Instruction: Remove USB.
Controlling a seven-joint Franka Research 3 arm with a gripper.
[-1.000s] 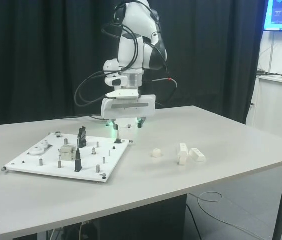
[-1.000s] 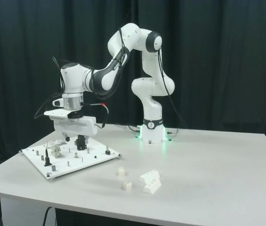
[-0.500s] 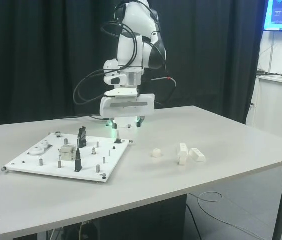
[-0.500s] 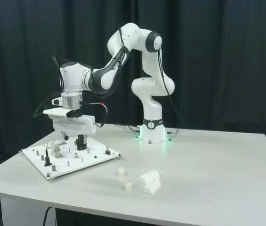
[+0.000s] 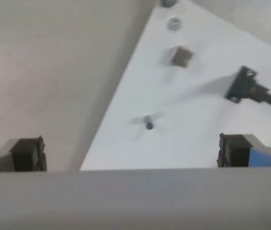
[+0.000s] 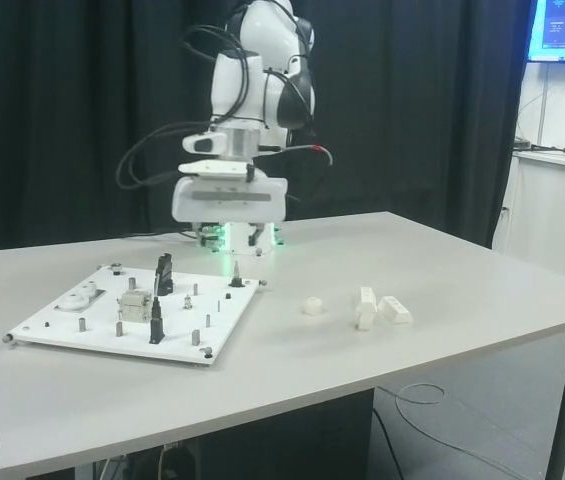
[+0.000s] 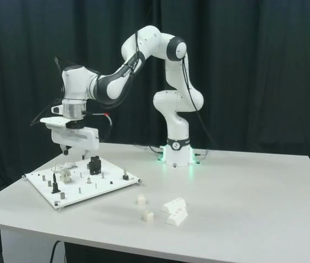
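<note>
The end effector [image 6: 230, 236], fingers apart and holding nothing, hovers above the white board's [image 6: 72, 335] far edge. The USB plug [image 6: 156, 325] stands upright near the board's front edge, below and well apart.

From my station, wrist view blurred, white board [image 5: 193, 120] cut at the edge, black plug [image 5: 243, 86] smeared, board's small parts [image 6: 152, 310] too tiny to identify

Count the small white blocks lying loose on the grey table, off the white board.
4: a small one nearest the board, another toward the table's front edge, and two longer ones side by side. None seem hidden.
</note>
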